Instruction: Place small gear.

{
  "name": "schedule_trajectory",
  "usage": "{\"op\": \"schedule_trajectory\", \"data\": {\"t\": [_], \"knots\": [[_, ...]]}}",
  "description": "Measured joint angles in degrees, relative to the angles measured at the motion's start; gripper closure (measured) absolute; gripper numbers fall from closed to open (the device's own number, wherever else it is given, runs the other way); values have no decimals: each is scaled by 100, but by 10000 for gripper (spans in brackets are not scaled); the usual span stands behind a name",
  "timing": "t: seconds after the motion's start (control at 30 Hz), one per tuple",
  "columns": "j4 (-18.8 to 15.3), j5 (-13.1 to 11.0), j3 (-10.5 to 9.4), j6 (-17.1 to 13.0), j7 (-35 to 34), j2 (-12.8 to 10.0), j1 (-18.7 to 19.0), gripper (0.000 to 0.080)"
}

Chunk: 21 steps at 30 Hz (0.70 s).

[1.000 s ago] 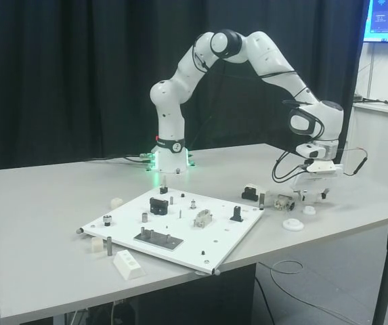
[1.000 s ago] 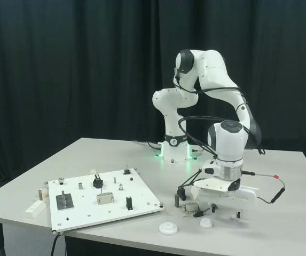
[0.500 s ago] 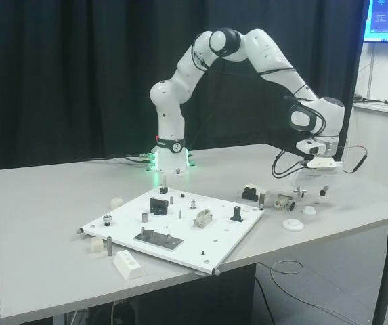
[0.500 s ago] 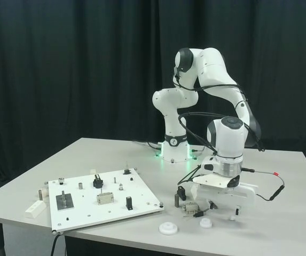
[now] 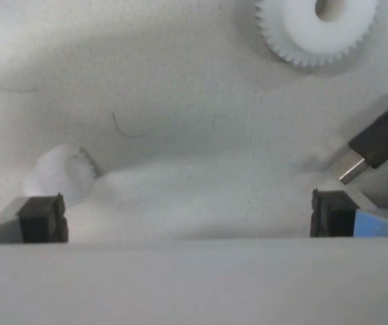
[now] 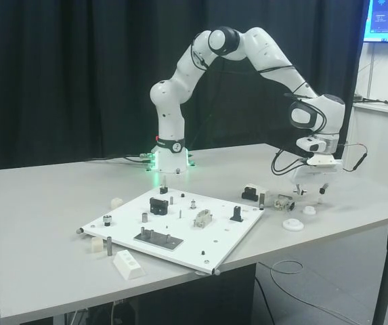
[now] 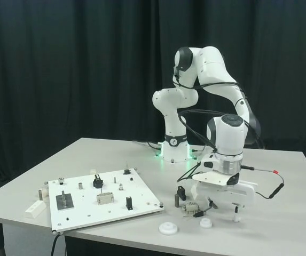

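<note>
The gripper [image 7: 222,210] is spread wide and holds nothing; its two fingertips [image 5: 42,218] hang clear above the grey table [image 6: 38,196], touching no part. The small gear [image 7: 205,223] lies flat on the table just below the gripper, near one fingertip, not between the two. The large gear [image 7: 167,228] lies near the small gear, on the side toward the white assembly board [image 7: 102,202]. A metal connector [image 7: 191,208] lies just beside the small gear.

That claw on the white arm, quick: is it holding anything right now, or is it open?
Gripper: open and holding nothing, fingers spread wide above the table. The small gear lies on the table, not between the fingers.
</note>
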<state>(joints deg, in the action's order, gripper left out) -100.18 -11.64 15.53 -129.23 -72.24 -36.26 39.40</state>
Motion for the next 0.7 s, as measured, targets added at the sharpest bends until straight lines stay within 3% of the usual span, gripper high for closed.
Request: {"op": "schedule_trajectory", "data": {"t": [0.7], "knots": [[6, 103, 38, 127, -35, 149, 0, 3]]}}
